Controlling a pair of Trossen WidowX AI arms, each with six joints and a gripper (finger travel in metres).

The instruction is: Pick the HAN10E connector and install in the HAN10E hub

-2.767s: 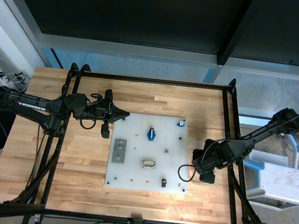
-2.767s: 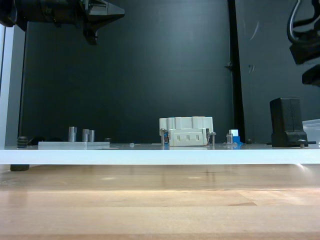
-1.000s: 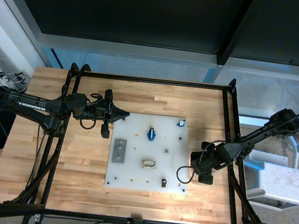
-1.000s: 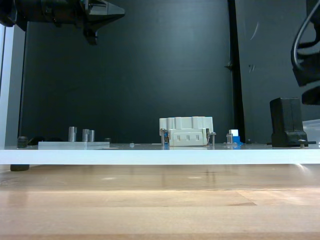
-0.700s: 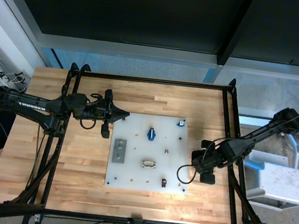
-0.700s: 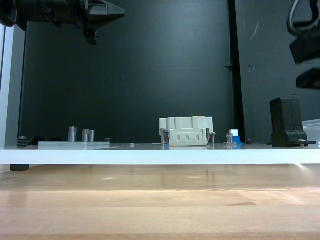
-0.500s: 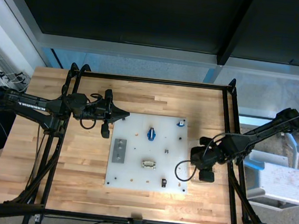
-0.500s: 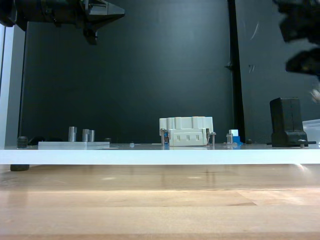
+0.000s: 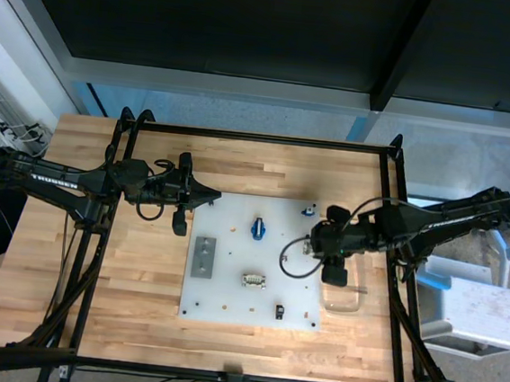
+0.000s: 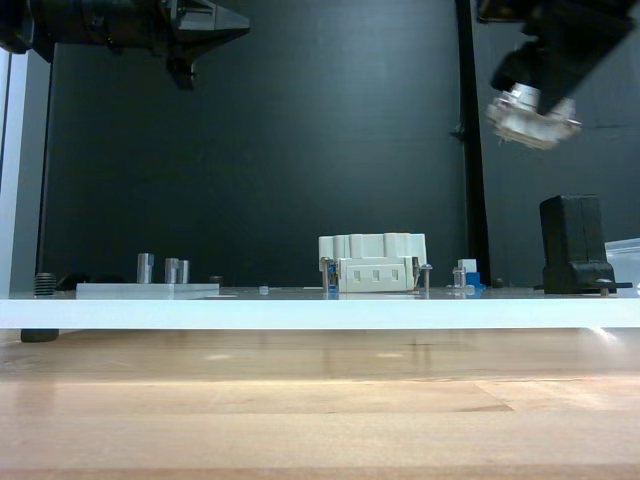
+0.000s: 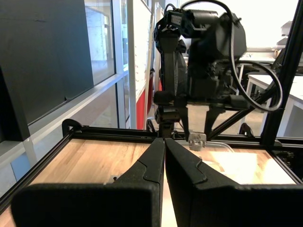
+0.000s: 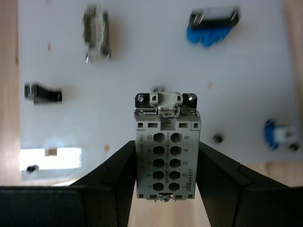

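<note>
Starting with the big stuff: the worktop [image 9: 135,306] is taken up in the middle by the white plate [image 9: 226,301], so everything else is placed off that. The left end effector [image 11: 164,146] is parked high up beyond the plate's far-left corner. Its fingers are pressed together with nothing between them, so it's probably not needed here. The right end effector [image 12: 165,165] is hung well above the plate's right edge and is clamped on the HAN10E connector [image 12: 165,142]. The connector is gripped by its long sides, with the numbered pin holes turned toward the wrist camera. The HAN10E hub [image 9: 252,282] is fixed on the plate's near half, about midway across, and the connector is held well apart from it.

So the pick can be called done, since the connector is up off the worktop and held in the air. What's left looks like the fiddlier half. The connector has to be brought across the plate to a spot over the hub, squared up with it, lowered, pushed home and then let go. Roughly halfway, at a guess.
</note>
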